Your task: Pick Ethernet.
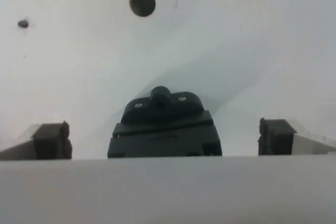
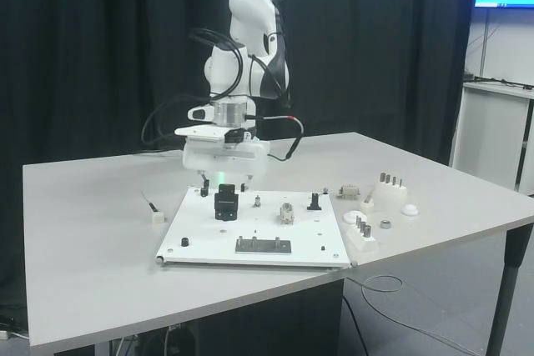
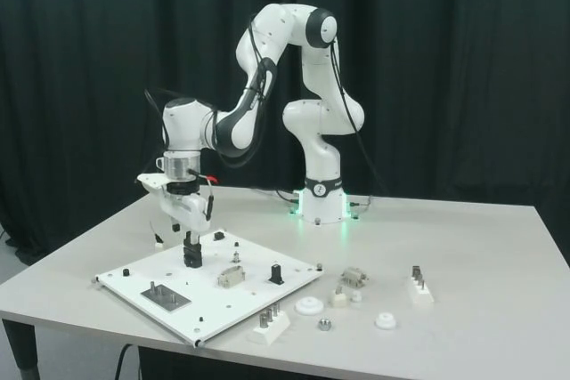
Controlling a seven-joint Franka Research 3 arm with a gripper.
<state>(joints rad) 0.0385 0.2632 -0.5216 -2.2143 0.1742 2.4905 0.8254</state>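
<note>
Ethernet plug (image 1: 164, 129), black, sits on the white board (image 1: 94, 66) between the two fingertips (image 1: 51, 141) of the tool (image 1: 164, 140); the jaws stand spread wide, each well apart from the plug, touching nothing. A round hole (image 1: 142, 2) lies in the board past the plug, a smaller dark dot (image 1: 23, 23) off to one side.

In the first room view the tool (image 2: 224, 187) hangs just over the plug (image 2: 225, 205), which stands on the board (image 2: 200, 235) toward its 10 o'clock corner. At 3 o'clock from the plug are small fittings; a grey plate (image 2: 264, 245) with pegs lies near the 6 o'clock edge. The board rests on the grey tabletop (image 2: 92, 231).

In the second room view the arm (image 3: 267, 68) reaches from its base down to the tool (image 3: 191, 239), right over the plug (image 3: 191, 255) on the board (image 3: 134, 278). White holders (image 3: 270, 327) sit on the tabletop (image 3: 481, 309) at 4 o'clock from the board.
</note>
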